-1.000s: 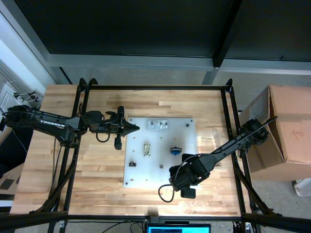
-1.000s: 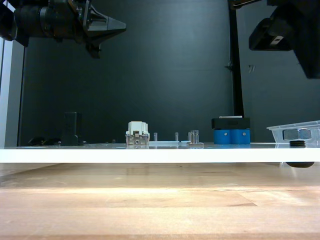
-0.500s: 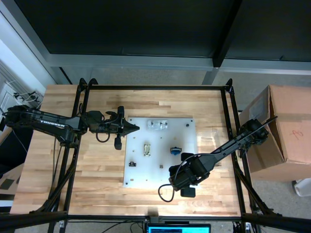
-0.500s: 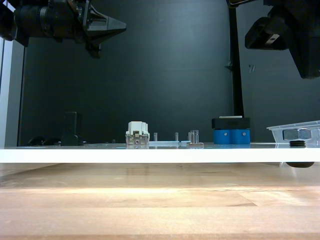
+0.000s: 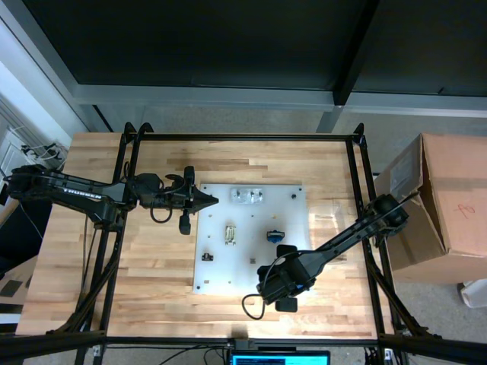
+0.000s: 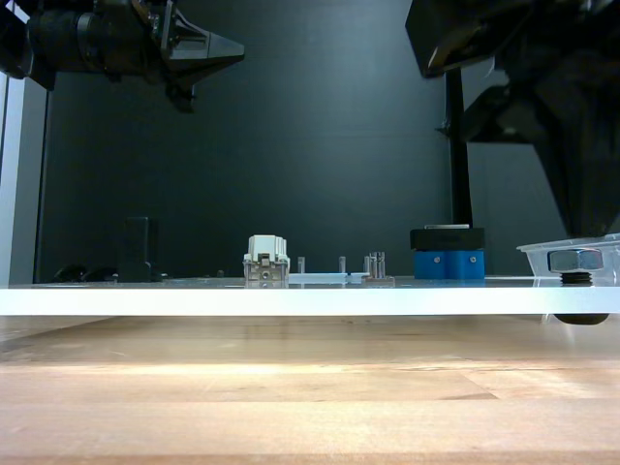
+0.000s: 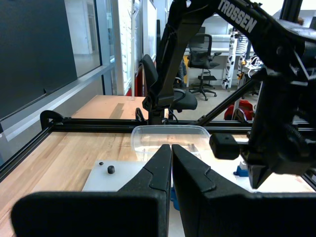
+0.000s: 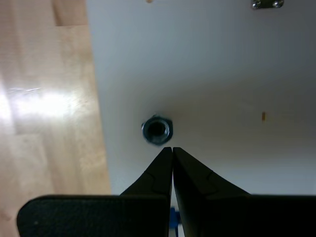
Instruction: Pick the M12 nut and place it on its threads and fasten
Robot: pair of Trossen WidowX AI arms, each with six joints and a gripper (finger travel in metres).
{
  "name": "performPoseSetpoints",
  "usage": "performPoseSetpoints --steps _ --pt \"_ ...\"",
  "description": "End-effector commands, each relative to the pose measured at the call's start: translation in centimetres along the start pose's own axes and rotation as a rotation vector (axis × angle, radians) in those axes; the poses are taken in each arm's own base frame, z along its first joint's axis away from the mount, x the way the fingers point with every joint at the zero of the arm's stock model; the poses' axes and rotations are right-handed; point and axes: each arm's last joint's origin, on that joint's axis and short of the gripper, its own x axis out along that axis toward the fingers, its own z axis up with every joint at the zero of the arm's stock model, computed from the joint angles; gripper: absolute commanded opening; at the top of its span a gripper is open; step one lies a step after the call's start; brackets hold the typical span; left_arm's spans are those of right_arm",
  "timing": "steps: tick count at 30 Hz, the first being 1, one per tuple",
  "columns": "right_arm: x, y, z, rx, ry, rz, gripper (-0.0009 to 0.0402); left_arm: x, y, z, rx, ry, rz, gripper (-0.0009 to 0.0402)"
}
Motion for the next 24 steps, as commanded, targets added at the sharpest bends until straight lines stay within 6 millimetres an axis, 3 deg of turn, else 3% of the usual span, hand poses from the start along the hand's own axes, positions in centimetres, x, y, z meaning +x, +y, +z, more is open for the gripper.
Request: performPoseSetpoints --steps 1,19,24 --pt "0.26 0.04 0.03 0.001 0.002 -0.009 0.0000 0.00 0.00 0.01 0.000 0.000 0.000 0.0000" --pt "0.62 0.08 0.01 0.013 -0.010 -0.003 0.0000 0.00 0.00 0.01 0.000 0.000 0.000 0.0000" --pt "0.50 0.70 -0.30 -0.061 0.115 0.209 0.0000 0.00 0.00 0.01 0.000 0.000 0.000 0.0000"
